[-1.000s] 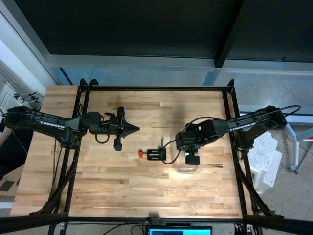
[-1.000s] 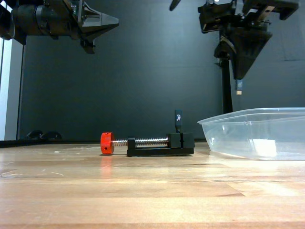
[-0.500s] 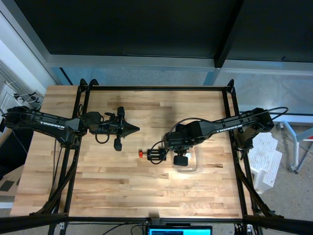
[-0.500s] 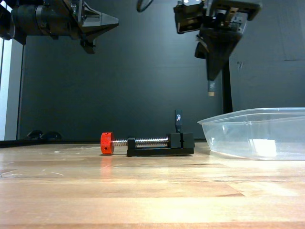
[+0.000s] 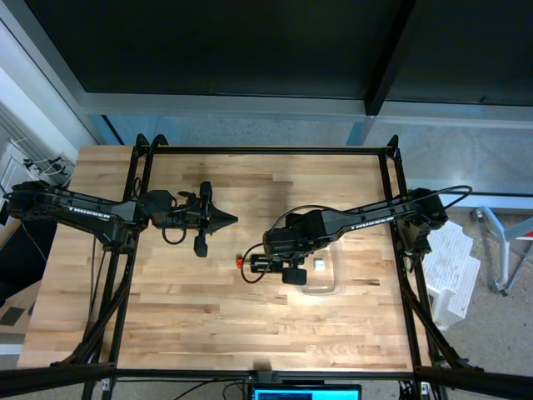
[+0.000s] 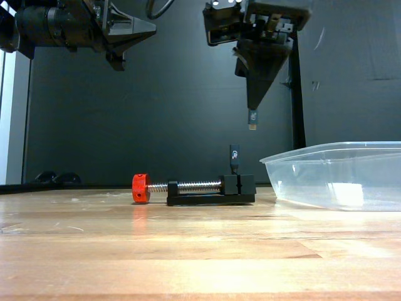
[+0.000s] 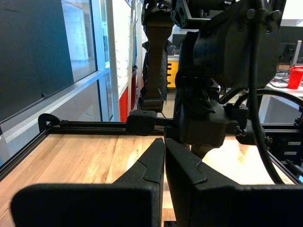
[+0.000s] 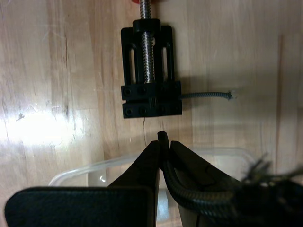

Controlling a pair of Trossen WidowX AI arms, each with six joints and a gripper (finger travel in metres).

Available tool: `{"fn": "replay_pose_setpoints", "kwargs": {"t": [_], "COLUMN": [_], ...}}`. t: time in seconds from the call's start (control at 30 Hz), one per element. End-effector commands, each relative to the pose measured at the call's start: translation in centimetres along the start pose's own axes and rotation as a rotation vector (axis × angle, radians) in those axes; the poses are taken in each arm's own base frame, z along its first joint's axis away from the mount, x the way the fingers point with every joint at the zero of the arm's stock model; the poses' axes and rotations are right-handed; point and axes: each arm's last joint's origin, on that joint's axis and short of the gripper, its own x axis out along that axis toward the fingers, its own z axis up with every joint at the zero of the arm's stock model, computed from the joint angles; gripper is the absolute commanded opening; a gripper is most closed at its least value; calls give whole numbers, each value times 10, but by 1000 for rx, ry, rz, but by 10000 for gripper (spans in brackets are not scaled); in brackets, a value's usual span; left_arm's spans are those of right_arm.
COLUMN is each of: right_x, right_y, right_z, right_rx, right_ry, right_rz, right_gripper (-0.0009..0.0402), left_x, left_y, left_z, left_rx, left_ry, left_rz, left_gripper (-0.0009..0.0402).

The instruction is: Pick the USB-C connector and install on taskboard

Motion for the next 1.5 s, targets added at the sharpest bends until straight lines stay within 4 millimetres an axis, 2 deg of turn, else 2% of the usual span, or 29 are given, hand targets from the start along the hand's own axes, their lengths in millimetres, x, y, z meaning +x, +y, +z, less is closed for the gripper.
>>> {"fn": "replay_pose_setpoints", "kwargs": {"t": [0.03, 0.63, 1.5], "right_x": [3, 15, 20], "right_y": [2, 8, 7], "right_z": [5, 25, 25], "right_rx": [-1, -34, 3], "right_ry": [6, 20, 43], "right_rz": [-1, -6, -23], "right_gripper": [0, 0, 0], "left_x": [0, 0, 0], "left_y": [0, 0, 0], "left_z": [0, 0, 0], "left_rx": [0, 0, 0], "left_ry": [-1, -1, -1], "left_rz": [0, 0, 0], "left_gripper": [0, 0, 0]}}
